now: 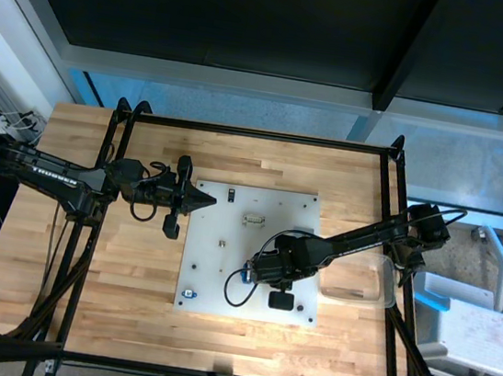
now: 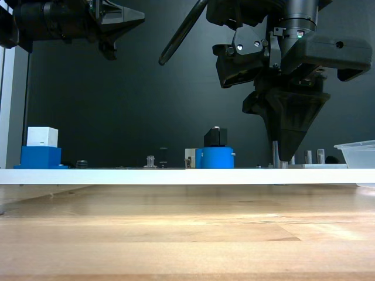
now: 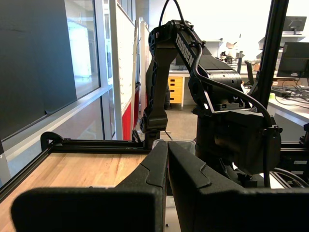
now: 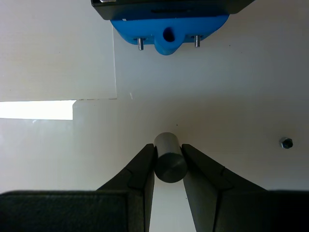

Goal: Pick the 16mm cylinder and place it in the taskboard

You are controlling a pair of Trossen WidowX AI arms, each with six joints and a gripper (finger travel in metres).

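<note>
**A:** From above, where do the arms sit?

**B:** The left claw [image 1: 205, 199] hangs over the left edge of the taskboard [image 1: 211, 280], towards its far side. The right claw [image 1: 252, 272] points down over the board's near middle, well inside every edge. The clear tray [image 1: 388, 282] lies just beside the board's right edge. Bare wooden surface [image 1: 124, 310] spreads wide to the left and along the near side.

**A:** And level with the surface?

**B:** The left claw sits high, with open air beneath it. The right claw tapers to a point just above the board's top. The tray's rim is off to its right, apart from it.

**A:** The left wrist camera?

**B:** Its fingers [image 3: 154, 169] lie pressed together with nothing between them. Beyond them stands the right arm [image 3: 169, 53], and a black frame rail [image 3: 96, 143] borders the wood.

**A:** The right wrist camera?

**B:** The jaws are narrow and clamp the 16mm cylinder [image 4: 170, 162] at their very tips. It is seen end-on, above the white board. The blue part [image 4: 169, 29] ahead is well apart from it, and so is a small nut [image 4: 286, 143]. The board between them is bare.
</note>
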